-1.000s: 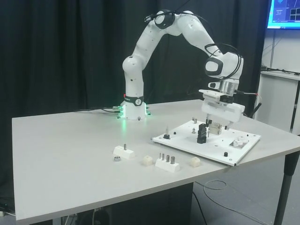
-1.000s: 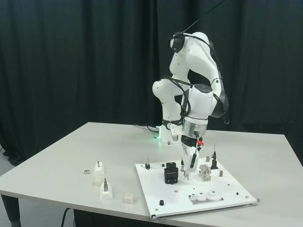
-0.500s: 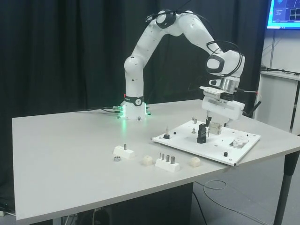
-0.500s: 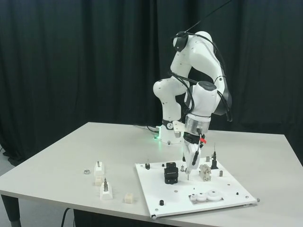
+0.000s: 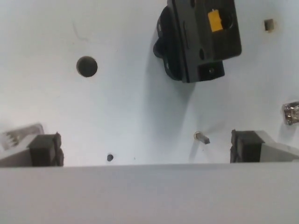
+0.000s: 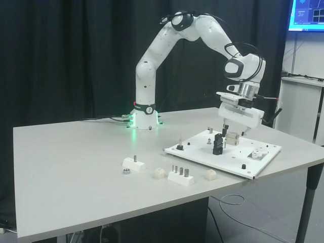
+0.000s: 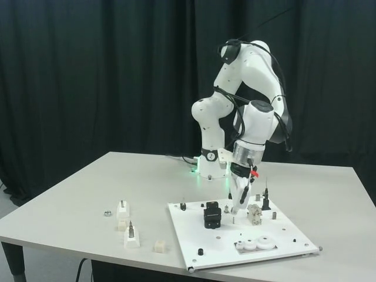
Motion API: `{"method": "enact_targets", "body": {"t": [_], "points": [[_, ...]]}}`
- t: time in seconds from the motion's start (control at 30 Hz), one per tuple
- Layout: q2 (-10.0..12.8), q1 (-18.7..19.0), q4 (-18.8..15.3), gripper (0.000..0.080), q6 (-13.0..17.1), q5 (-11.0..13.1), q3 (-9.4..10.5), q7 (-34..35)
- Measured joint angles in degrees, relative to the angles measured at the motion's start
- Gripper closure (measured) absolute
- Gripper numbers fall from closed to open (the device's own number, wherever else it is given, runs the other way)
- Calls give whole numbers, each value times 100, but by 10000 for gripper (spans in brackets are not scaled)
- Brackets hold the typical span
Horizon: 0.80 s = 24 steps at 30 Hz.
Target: Insert square peg 1.
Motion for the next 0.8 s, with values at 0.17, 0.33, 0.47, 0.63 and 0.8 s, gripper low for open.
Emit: {"method": "enact_targets", "body": {"t": [0.17, 0.33, 0.47, 0.63, 0.8], "points": [[332, 552, 0, 3, -148, 467, -644, -334], [858, 1259, 1, 3, -479, 1205, -1533, -1225], [1399, 1799, -7, 3, -903, 1974, -2305, -2193], [2043, 2305, -35, 3, -1623, 2782, -3151, -3369], [2397, 2592, -47, 3, -2292, 3116, -3749, -4092]]}}
